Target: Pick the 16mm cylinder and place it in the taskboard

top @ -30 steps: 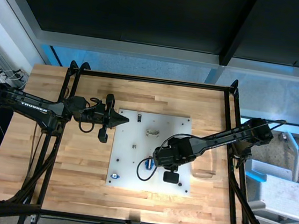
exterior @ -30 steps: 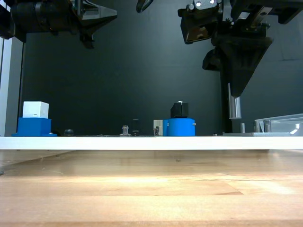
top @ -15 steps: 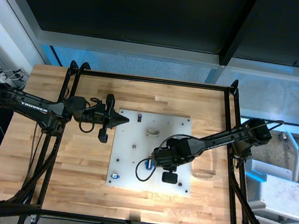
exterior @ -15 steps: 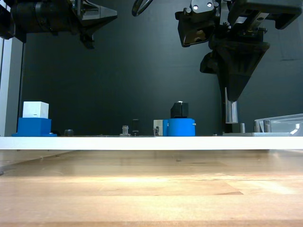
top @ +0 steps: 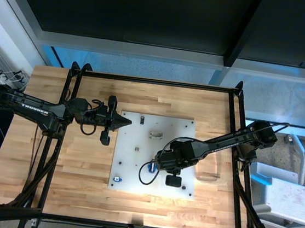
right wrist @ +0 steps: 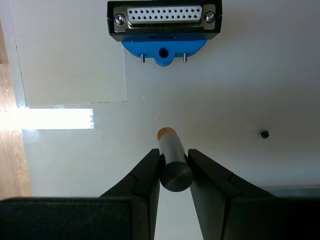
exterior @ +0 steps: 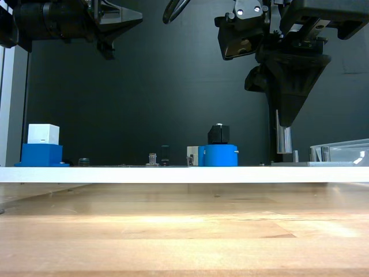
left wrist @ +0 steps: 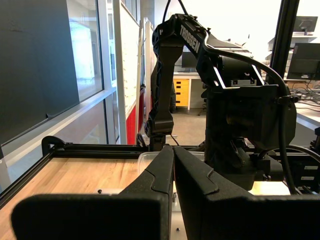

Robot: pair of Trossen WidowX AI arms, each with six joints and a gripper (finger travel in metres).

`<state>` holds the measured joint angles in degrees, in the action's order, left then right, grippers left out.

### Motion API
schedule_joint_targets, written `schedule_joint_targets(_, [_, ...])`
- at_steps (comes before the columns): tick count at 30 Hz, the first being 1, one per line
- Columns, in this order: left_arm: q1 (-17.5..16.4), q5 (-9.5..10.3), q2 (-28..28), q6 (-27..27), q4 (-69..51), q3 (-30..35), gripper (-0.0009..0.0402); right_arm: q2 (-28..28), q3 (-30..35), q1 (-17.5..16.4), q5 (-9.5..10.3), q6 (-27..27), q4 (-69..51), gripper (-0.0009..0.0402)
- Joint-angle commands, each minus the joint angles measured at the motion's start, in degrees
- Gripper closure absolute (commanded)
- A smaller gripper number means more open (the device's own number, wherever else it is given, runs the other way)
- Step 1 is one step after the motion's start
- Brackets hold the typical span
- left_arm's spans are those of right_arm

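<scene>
Clamped in the right gripper (right wrist: pixel 172 159), fingers narrowed: a grey metal cylinder (right wrist: pixel 175 167), long axis upright. Hangs just below the fingertips, close above the large white square taskboard (right wrist: pixel 235 90), apparently not touching. Left gripper (left wrist: pixel 173 165), fingers pressed together, empty, well apart leftward.

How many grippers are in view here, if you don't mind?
2. The left gripper, shut, hangs above the left edge of the taskboard; the right gripper holds the 16mm cylinder upright just above that board.

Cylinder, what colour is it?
Grey, right wrist view. Right gripper holds cylinder above taskboard; left gripper over its edge.
</scene>
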<state>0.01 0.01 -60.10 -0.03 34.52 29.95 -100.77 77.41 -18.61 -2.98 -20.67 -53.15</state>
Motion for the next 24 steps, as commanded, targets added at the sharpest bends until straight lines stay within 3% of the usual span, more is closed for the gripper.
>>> schedule_joint_targets(1, [0.0,-0.02,0.0,0.0,0.0,0.0,0.0393,-0.4,0.0,0.0,-0.02,0.1,0.1,0.037])
schedule_joint_targets(24, [0.0,-0.02,0.0,0.0,0.0,0.0,0.0393,-1.9,0.0,0.0,0.07,0.2,1.0,0.037])
